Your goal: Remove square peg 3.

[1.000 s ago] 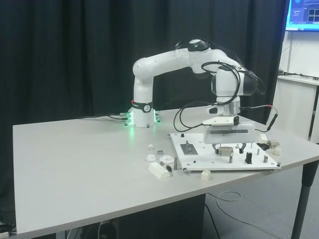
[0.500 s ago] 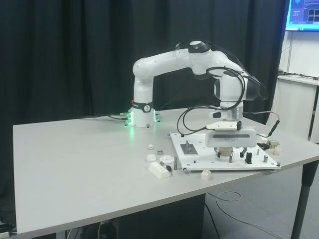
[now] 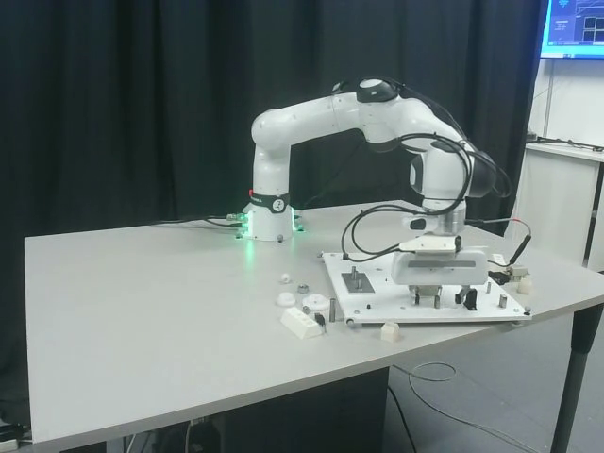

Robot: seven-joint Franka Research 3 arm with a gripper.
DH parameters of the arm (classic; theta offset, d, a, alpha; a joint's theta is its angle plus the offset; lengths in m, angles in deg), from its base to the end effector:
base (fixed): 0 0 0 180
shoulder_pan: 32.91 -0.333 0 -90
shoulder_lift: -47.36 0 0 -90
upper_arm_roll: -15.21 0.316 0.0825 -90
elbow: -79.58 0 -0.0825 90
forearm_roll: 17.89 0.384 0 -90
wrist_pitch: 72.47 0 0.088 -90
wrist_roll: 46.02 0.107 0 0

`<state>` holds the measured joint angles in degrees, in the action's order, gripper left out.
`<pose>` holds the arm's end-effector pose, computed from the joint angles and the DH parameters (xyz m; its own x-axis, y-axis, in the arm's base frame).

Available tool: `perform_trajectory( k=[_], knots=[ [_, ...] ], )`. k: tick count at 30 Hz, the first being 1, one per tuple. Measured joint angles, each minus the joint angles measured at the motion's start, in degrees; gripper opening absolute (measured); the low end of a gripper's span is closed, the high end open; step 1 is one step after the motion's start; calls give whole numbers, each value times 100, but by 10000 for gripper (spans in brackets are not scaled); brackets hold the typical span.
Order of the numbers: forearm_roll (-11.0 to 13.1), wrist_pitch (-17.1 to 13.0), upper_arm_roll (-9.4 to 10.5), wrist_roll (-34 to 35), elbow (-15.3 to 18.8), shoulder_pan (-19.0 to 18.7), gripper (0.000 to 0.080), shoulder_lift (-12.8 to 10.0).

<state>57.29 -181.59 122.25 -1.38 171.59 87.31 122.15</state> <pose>0.6745 0.0843 0.1977 0.3015 -0.9532 0.0212 -0.9528 -0.3020 -0.0320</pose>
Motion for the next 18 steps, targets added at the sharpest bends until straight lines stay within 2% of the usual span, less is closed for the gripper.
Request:
perform_trajectory(
  k=[10,11,17,18],
  knots=[
    [-32,-42,44,-378,-8,-3,800,2],
    [-32,-42,46,-388,-8,-3,529,2],
    [-32,-42,56,-413,-8,1,529,2],
    [-32,-42,58,-414,-8,2,367,2]
  ],
)
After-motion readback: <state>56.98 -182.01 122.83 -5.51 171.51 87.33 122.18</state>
